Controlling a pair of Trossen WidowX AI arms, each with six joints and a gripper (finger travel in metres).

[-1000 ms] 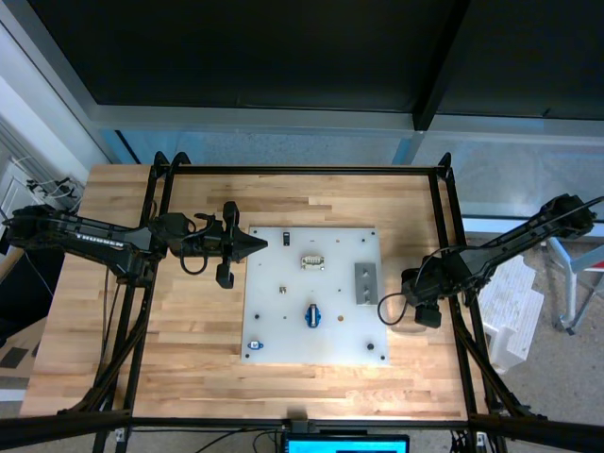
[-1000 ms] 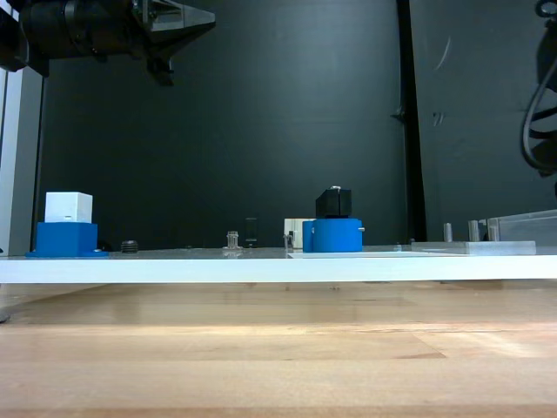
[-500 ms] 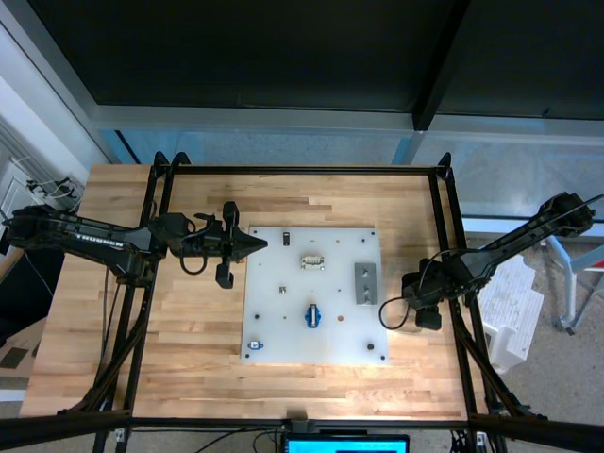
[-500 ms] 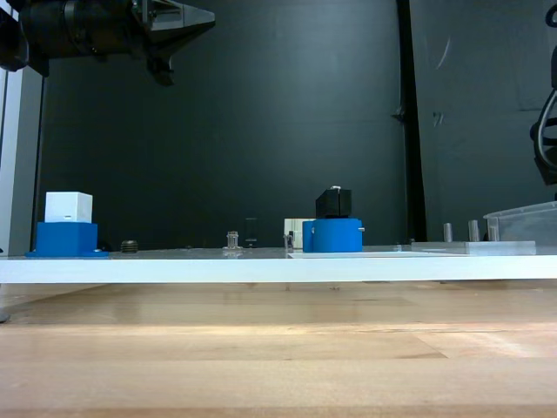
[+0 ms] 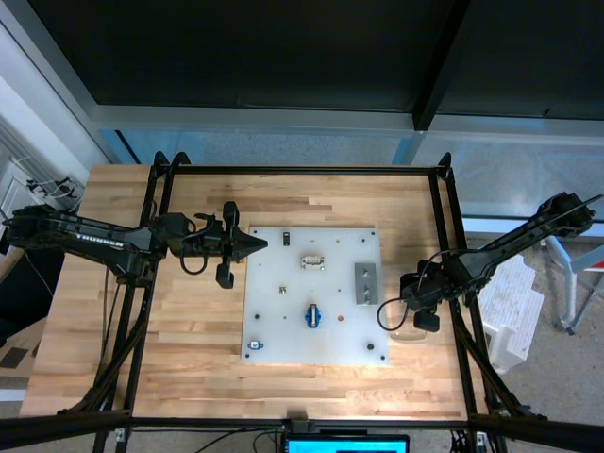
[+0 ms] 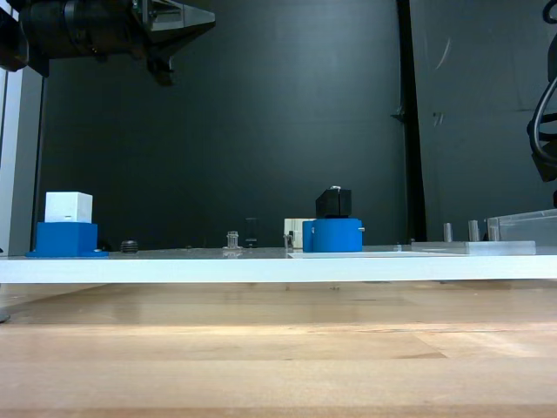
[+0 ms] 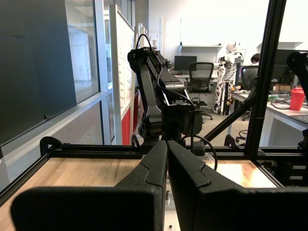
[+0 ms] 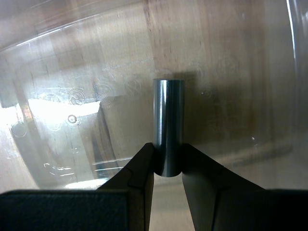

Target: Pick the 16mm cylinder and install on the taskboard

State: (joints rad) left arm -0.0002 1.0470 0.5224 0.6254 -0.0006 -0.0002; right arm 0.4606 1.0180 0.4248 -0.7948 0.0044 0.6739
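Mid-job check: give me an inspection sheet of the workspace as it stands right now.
Surface: wooden table, taskboard flat mid-table.
Job's things: cylinder in right tool over clear tray, not yet on taskboard.
Clutter: nothing seen.
Tools: left tool shut, empty, raised by taskboard's far left corner; right tool shut on cylinder, right of taskboard.
Cables: black loops at both wrists.
Surroundings: black frame around table; office with chair beyond.
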